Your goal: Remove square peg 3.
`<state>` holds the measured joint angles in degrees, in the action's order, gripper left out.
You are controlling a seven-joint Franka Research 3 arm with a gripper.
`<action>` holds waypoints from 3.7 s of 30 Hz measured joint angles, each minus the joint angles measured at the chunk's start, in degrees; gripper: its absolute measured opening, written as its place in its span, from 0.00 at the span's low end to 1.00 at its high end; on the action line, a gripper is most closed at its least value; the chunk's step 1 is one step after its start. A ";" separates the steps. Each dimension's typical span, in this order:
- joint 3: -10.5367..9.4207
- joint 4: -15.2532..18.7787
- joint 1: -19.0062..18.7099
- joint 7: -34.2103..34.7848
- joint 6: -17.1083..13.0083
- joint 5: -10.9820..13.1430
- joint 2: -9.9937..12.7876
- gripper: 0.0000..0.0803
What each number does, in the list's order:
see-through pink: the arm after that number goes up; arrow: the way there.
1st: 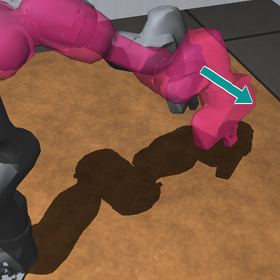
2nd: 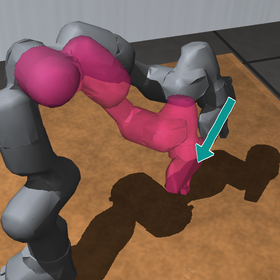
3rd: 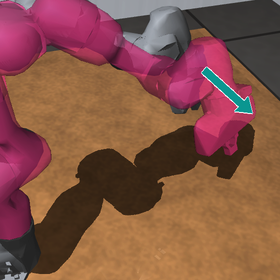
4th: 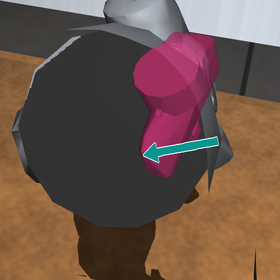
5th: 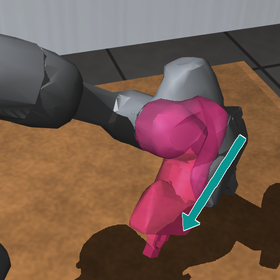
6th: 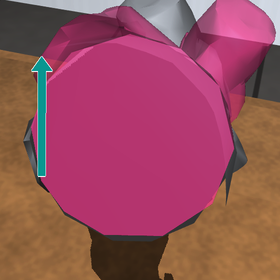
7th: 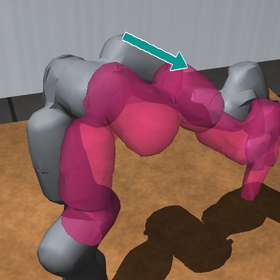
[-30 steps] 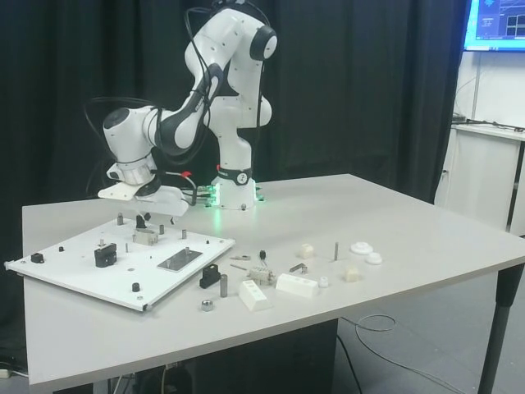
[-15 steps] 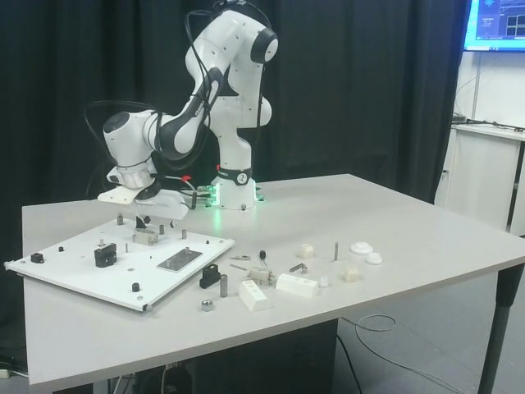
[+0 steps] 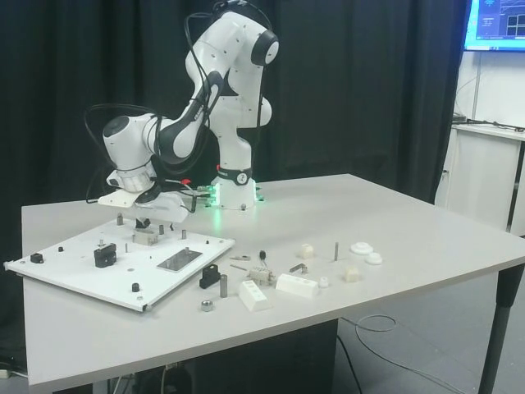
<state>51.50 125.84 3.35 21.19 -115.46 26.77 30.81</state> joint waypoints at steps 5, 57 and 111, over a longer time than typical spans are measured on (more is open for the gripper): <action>-0.13 0.00 0.00 -0.34 -0.13 0.21 0.16 1.00; -0.52 0.11 0.43 -1.18 -0.47 2.24 1.00 0.10; -0.96 -0.53 0.45 -1.81 0.05 0.75 1.36 0.09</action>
<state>50.54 125.31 3.80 19.38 -115.42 27.53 32.17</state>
